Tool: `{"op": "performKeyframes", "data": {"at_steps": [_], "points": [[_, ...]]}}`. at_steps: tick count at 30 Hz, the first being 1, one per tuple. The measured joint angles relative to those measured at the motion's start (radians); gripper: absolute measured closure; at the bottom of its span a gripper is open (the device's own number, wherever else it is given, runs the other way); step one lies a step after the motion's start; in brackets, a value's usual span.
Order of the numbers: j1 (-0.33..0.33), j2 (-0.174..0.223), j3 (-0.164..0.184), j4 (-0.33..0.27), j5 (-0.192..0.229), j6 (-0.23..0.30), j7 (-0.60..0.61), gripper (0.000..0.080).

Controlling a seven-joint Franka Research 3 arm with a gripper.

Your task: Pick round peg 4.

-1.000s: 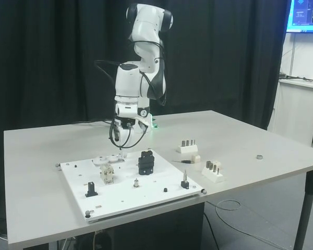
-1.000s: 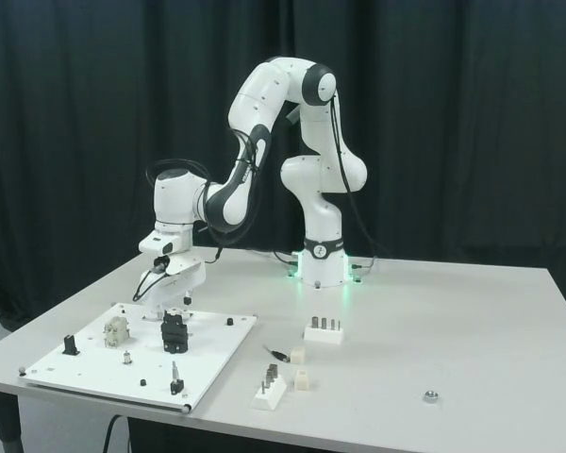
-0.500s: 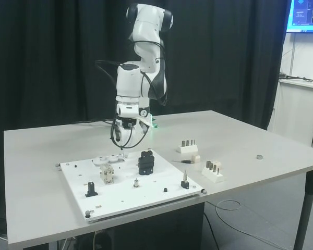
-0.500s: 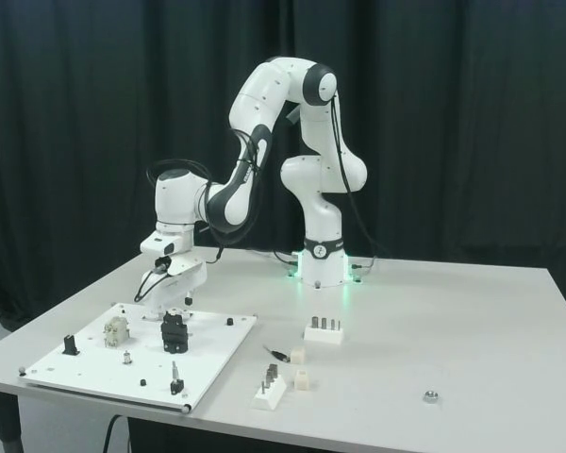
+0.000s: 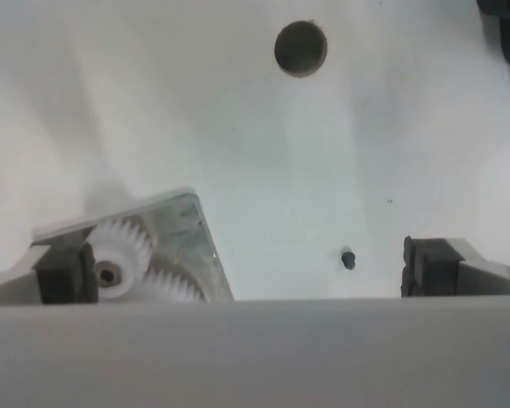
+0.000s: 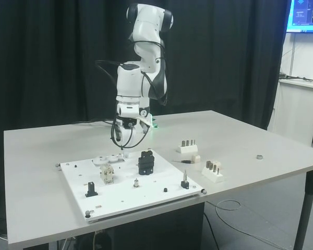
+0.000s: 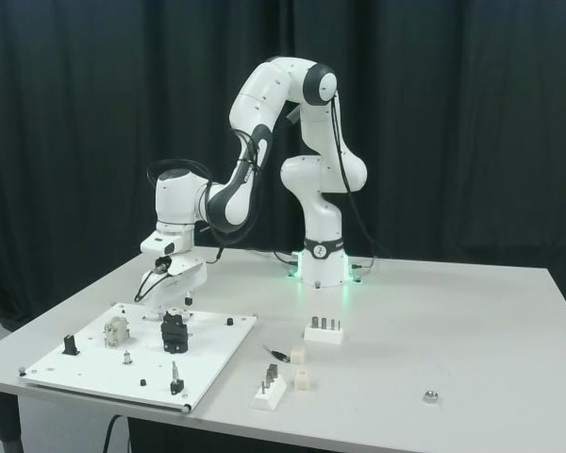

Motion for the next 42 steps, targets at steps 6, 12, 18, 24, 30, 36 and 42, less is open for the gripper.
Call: {"op": "performKeyframes", "data": {"at_steps": [6,12,18,24,30,36,42], "points": [[0.001,0.0,0.0,0.0,0.0,0.002,-0.001,0.0003],[0.001,0.0,0.0,0.001,0.0,0.003,-0.001,0.0003],[0.001,0.0,-0.001,0.001,0.0,0.004,-0.001,0.0003],[0.001,0.0,-0.003,0.002,0.0,0.007,-0.001,0.0003],[0.001,0.0,-0.005,0.003,-0.003,0.007,-0.008,0.0003],[0.001,0.0,-0.005,0.004,-0.003,0.007,-0.049,0.0003],[0.001,-0.001,-0.006,0.005,-0.003,0.007,-0.053,0.0003]]}}
